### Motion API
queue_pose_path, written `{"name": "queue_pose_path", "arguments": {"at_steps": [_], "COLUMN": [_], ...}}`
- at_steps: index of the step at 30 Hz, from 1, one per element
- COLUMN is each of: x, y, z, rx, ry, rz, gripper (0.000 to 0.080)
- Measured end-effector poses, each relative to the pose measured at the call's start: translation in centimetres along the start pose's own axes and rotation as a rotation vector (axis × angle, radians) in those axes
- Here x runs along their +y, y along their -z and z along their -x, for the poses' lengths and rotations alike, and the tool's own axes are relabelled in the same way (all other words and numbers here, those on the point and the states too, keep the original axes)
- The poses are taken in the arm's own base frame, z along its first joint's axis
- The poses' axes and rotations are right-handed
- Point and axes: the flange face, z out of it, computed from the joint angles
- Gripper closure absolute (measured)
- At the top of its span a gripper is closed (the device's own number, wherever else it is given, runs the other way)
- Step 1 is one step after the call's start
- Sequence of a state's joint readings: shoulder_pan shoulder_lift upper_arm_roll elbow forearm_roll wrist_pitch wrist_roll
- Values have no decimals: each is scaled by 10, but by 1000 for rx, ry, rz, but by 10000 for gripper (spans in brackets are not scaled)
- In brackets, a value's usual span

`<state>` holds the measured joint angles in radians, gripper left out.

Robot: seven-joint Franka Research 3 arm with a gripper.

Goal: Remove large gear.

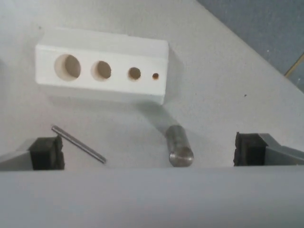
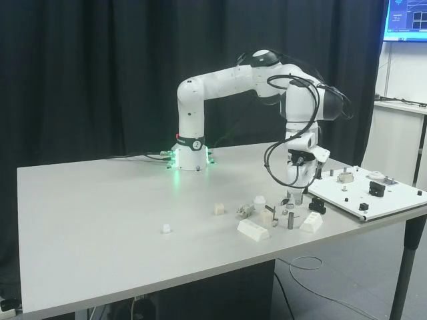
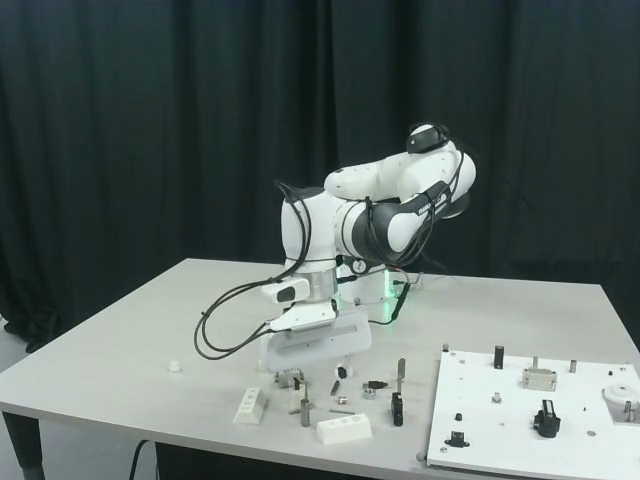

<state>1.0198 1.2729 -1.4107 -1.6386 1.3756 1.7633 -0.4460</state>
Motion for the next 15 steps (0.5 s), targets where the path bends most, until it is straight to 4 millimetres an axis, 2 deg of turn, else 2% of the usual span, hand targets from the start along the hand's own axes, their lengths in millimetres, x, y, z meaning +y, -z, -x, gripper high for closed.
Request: {"name": "queue_pose_path", "arguments": {"at_steps": [7, 15], "x": [-21, -72], "y": [0, -1], "z": [3, 12], "rx": [-12, -43], "ry": [-71, -132], "rz": [-33, -84], "gripper": [3, 3]}}
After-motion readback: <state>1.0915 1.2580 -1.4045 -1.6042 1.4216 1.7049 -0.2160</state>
